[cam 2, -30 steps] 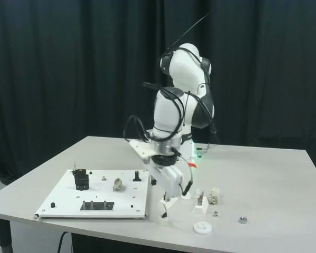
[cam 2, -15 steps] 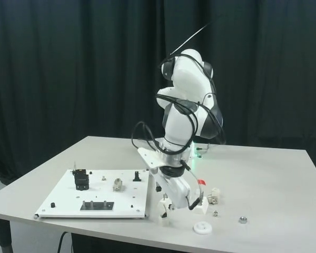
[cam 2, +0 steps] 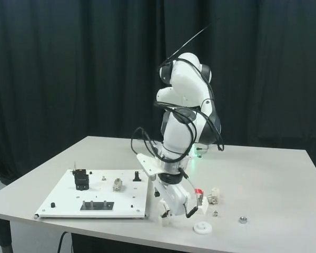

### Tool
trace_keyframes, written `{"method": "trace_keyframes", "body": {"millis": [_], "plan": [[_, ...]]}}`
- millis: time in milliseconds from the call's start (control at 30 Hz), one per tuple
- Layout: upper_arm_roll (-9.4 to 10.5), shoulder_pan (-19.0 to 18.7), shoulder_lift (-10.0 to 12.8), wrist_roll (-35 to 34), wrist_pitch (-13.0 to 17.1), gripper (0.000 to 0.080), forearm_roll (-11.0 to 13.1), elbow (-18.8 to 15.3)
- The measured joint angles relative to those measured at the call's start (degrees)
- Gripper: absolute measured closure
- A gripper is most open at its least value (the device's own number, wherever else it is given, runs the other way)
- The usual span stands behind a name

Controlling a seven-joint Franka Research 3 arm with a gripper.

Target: Pick USB.

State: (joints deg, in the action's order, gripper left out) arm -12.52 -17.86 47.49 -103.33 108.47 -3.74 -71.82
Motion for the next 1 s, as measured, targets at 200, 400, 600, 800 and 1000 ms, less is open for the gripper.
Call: {"method": "trace_keyframes", "body": {"millis": [200,400,600,800,1000], "plan": [[1.86,1.92,0.58,0.0,0.0,0.0003,0.0,0.37],[3.5,3.54,0.96,0.0,-0.1,0.0003,0.08,0.53],[5.01,4.56,1.21,0.0,-0.56,0.0003,0.35,0.53],[5.51,4.65,1.55,0.0,-1.1,0.0003,1.03,0.53],[5.7,4.6,1.76,-0.19,-1.56,0.0003,1.06,0.53]]}}
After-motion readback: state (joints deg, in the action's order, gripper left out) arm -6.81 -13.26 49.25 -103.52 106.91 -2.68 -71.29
